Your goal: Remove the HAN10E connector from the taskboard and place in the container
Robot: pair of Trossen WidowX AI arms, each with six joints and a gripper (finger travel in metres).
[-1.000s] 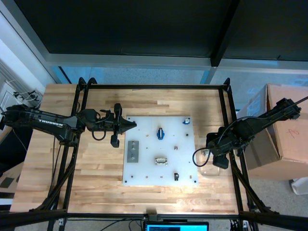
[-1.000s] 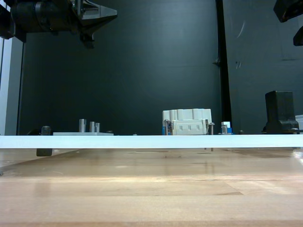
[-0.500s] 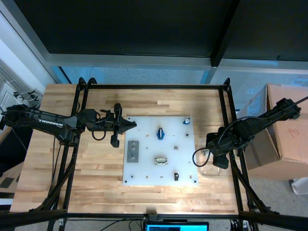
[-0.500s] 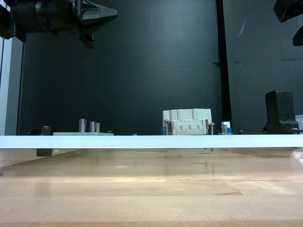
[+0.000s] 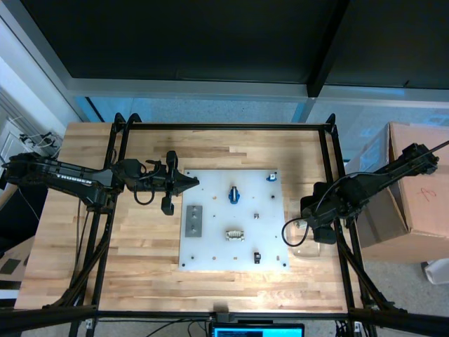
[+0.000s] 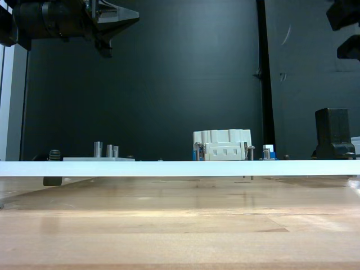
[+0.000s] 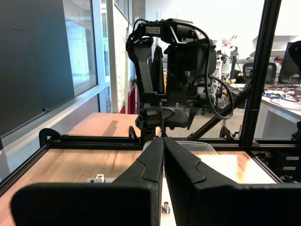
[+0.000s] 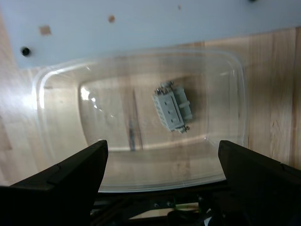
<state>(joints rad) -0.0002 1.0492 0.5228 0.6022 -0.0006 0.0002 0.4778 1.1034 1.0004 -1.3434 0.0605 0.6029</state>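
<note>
- Down in the clear plastic container [image 8: 242, 94], lying free on the bottom and turned at a slant to the walls: that's where the HAN10E connector [image 8: 172, 107] is. It's a small grey ribbed block. Only the right wrist view shows it. From the high view the tub is just a faint glassy outline on the wood beside the taskboard [image 5: 210, 203], partly under the arm.
- And the right gripper [image 5: 319, 232]?
- It hangs over the container, fingers [image 8: 70, 174] spread wide, nothing between them and clear of the part.
- Left side?
- The left gripper [image 7: 163, 139] is up in the air by the board's left edge, pointing inward. Its fingers are pressed together with nothing in them. The low view shows it's high above the board.
- What's the pale thing in the low view?
- That's a cream housing [image 6: 222, 145] sitting upright on the white board, with a black block [image 6: 333, 132] off to its right. The high view adds a grey metal plate [image 5: 193, 220] and a blue piece [image 5: 233, 194]. The table [image 5: 140, 281] is pale wood planks with a black frame [image 5: 224, 127] around it, and a cardboard box [image 5: 414, 196] sits past the right edge.
</note>
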